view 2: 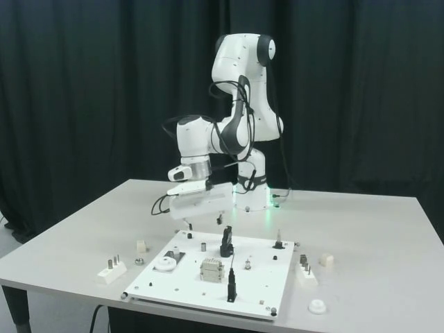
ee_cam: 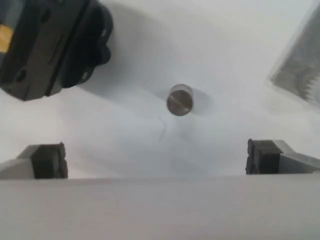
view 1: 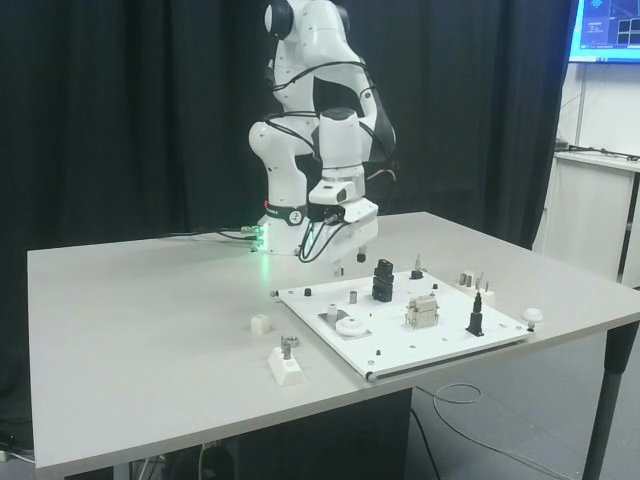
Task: Pick round peg 3.
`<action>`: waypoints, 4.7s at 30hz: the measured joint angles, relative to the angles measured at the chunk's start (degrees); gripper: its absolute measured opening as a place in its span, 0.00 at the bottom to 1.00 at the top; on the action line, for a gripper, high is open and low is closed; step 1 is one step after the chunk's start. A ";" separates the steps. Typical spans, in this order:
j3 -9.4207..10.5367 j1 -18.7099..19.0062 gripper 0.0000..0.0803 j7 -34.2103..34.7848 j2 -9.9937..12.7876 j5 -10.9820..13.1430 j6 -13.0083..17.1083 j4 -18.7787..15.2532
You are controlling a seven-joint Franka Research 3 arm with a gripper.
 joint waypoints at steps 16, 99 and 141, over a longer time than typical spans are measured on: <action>-2.59 -0.22 1.00 6.98 0.59 -4.59 5.90 3.21; 2.78 -21.04 1.00 20.32 36.43 6.66 -10.59 48.37; 2.78 -23.14 1.00 16.45 43.44 6.56 -15.02 57.19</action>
